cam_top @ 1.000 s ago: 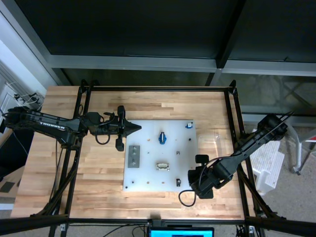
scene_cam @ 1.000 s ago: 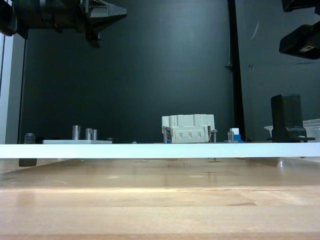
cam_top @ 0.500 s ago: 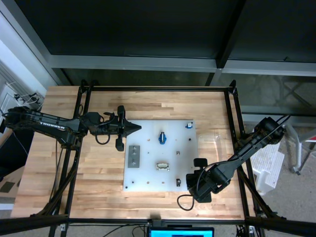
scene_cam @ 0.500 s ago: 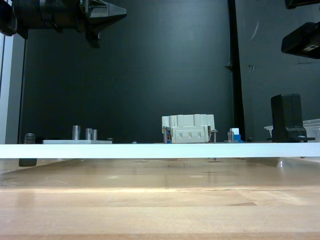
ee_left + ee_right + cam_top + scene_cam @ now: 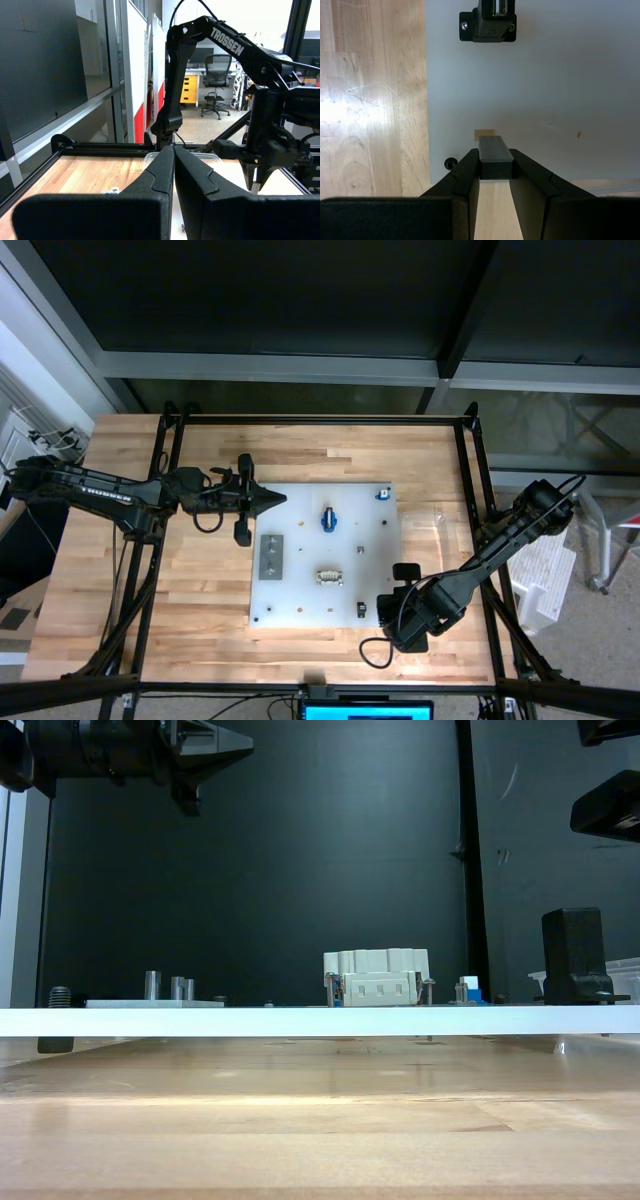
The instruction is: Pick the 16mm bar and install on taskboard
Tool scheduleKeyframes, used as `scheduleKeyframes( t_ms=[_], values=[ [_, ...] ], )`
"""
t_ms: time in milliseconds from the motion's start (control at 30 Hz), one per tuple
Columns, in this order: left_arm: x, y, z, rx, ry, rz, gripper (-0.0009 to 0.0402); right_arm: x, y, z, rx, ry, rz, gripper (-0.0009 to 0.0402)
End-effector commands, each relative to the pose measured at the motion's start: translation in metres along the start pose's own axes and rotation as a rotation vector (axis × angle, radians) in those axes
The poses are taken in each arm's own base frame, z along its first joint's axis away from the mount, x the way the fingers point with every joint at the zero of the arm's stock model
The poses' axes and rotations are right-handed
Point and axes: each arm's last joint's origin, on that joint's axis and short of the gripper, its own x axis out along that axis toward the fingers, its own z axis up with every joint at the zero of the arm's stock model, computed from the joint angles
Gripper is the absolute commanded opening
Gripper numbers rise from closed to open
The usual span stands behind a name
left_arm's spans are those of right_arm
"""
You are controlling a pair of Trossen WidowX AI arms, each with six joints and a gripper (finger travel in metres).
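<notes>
The picking looks done: the right gripper point(image 5: 496, 156) pinches the dark bar point(image 5: 495, 165) above the near edge of the white board point(image 5: 545, 75), close to a small square hole point(image 5: 484, 133), probably its seat. Putting it in is left. The left gripper point(image 5: 272, 498) hangs over the board's far left corner, jaws pressed together.

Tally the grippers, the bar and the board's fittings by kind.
Grippers: 2, left gripper shut, high above the task board's far left edge; right gripper shut on the 16mm bar above its near right corner.
16mm bar: 1, held.
Blue fittings: 2
Grey plate: 1
Beige connector: 1
Black block: 1
Total: 8
</notes>
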Motion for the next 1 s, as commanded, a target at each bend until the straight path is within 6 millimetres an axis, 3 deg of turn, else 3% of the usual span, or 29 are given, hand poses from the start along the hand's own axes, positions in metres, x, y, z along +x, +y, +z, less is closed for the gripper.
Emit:
scheduleKeyframes(
  t_ms=[33,1000],
  values=[
    [0.0001,0.0000,0.0001,0.000,-0.001,0.000,0.0000,0.0019,0.0013,0.0003,-0.002,-0.001,0.001,0.0000],
    [0.0001,0.0000,0.0001,0.000,-0.001,0.000,0.0000,0.0054,0.0017,-0.0002,0.004,-0.014,0.007,0.0000]
  ],
)
